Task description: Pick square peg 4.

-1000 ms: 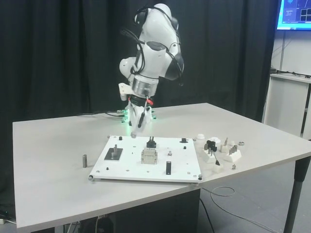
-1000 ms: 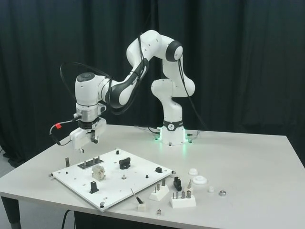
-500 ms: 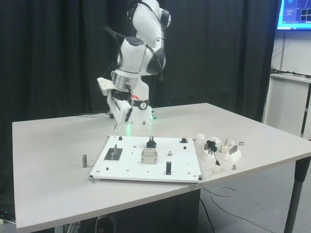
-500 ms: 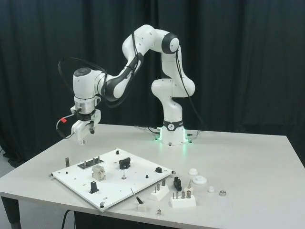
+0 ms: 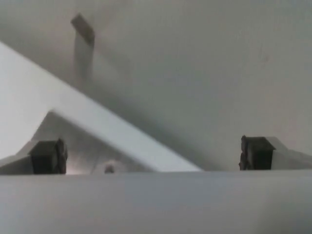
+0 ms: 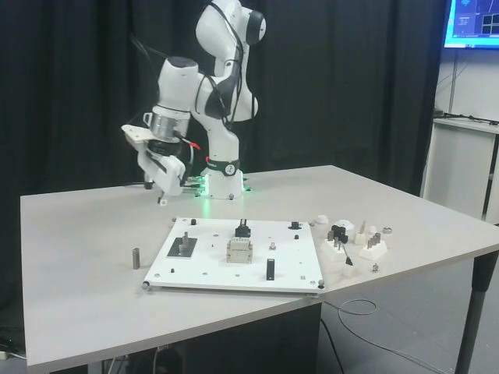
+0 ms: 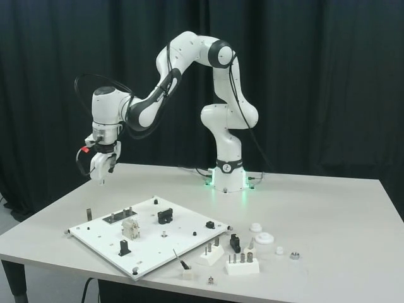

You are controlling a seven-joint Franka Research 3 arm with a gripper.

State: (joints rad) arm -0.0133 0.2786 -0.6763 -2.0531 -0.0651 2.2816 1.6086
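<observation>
Swung away from the white board (image 6: 234, 257) — claw (image 6: 162, 199) wide apart, empty — above square peg 4 (image 6: 136, 258).

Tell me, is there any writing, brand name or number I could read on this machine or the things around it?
None can be read.
Wall screen, top corner of the first room view: shows pale marks, too small to read.
White robot arm: no legible brand or label.
White square board with its parts: no readable markings.
</observation>
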